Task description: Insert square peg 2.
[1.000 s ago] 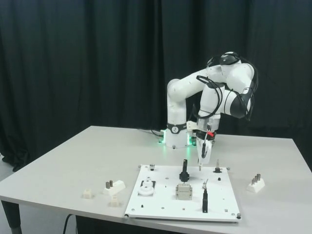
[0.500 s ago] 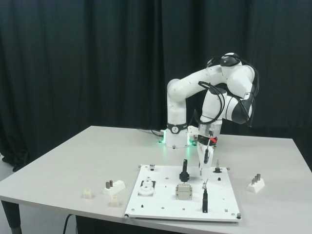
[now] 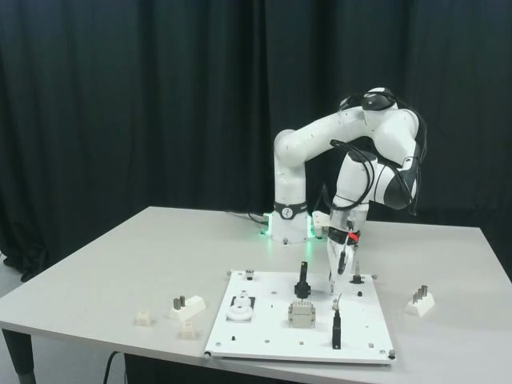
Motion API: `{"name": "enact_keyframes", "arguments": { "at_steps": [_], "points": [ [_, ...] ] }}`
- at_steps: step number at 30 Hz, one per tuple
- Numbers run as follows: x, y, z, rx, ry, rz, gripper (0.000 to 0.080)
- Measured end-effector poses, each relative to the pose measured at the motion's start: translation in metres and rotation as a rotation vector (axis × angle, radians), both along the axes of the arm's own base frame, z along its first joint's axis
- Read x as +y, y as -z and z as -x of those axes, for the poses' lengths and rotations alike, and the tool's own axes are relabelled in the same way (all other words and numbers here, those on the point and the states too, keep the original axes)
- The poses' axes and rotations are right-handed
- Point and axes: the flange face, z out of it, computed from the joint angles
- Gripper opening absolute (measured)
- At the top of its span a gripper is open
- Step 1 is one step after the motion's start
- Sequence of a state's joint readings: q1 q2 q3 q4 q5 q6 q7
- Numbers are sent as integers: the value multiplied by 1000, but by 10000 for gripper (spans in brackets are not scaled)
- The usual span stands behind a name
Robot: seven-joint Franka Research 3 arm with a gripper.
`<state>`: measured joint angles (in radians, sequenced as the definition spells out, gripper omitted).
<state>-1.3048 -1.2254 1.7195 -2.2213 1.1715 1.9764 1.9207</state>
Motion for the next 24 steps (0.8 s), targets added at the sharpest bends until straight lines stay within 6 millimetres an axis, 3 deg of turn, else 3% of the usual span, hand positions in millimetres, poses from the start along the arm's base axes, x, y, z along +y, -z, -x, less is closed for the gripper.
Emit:
{"name": "enact_keyframes", "arguments": {
  "at_steps": [24],
  "points": [
    [-3, 7, 6, -25, 14, 26, 76]
  ]
}}
